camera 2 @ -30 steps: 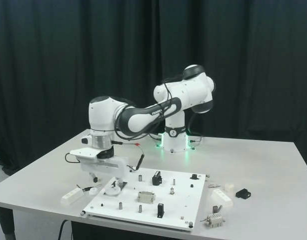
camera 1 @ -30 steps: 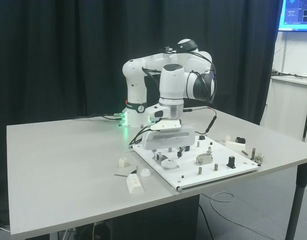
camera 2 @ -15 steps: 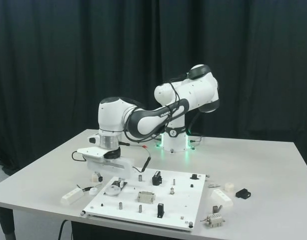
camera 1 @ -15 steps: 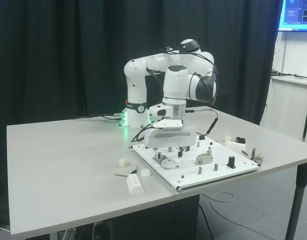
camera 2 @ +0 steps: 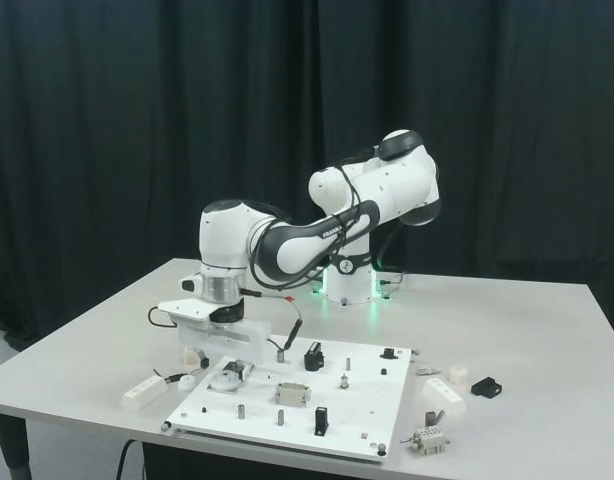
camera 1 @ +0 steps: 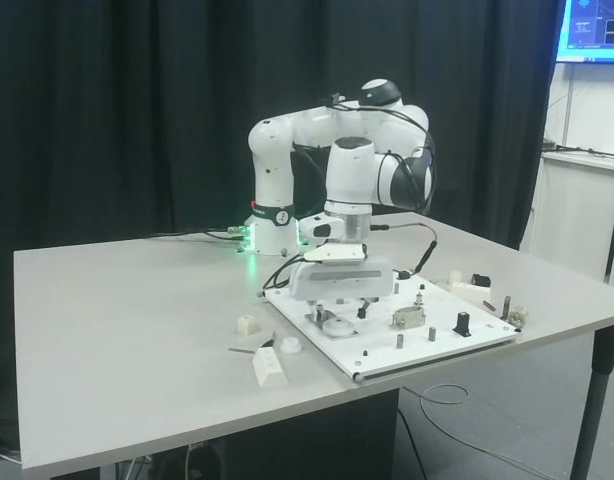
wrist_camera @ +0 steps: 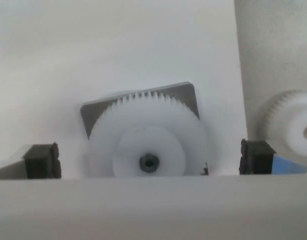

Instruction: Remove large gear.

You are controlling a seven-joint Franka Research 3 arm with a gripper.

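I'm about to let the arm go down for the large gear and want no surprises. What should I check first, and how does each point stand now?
1. Large gear seated on its grey plate on the white board: ok.
2. Gripper open: ok; black fingertips stand apart, one on each side of the gear.
3. Gear centred between the fingertips: ok in the wrist view.
4. Fingertips clear of the gear's teeth: ok; a gap shows on both sides.
5. Small gear off the board, beside one fingertip, clear of the descent: cannot tell.
6. Gripper height above the gear: cannot tell; room views show it just over the board.
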